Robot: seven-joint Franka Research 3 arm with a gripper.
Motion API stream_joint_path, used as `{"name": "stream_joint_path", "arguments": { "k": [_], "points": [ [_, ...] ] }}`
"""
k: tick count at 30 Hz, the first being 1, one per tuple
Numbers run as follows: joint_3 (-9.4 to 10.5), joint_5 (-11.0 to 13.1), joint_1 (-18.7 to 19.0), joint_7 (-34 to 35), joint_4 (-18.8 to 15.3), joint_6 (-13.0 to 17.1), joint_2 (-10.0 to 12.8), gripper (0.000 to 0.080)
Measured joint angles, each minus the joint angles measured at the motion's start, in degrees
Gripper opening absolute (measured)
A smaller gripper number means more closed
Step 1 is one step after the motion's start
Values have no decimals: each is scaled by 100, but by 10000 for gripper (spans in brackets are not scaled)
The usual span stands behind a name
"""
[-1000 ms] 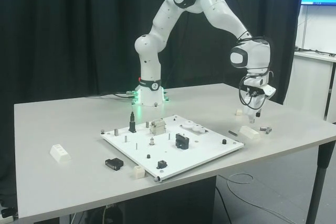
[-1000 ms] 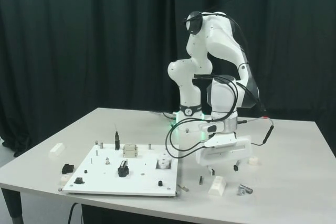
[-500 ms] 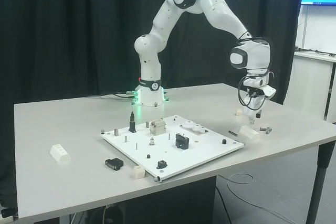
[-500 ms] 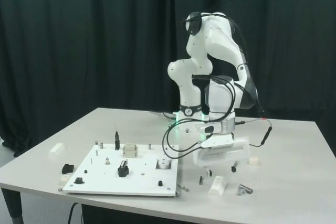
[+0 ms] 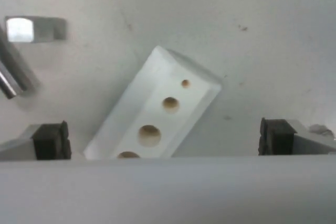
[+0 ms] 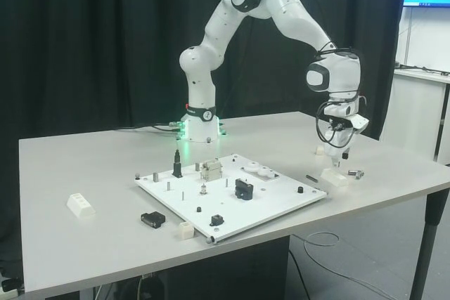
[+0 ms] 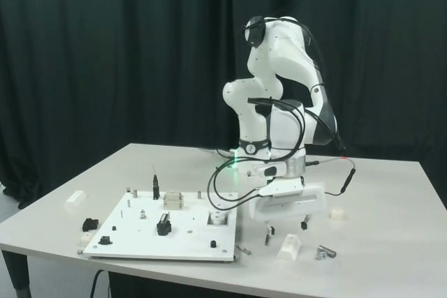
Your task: Remove square peg 1.
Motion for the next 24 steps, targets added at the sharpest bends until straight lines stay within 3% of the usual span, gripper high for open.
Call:
{"name": "stream_joint_path", "arguments": {
  "k": [11,24],
  "points": [
    [-36,-127,-212,-20,145,-165,-1,800],
    [-403,-753,-405,-34,597,-1069,-61,800]
  ]
}}
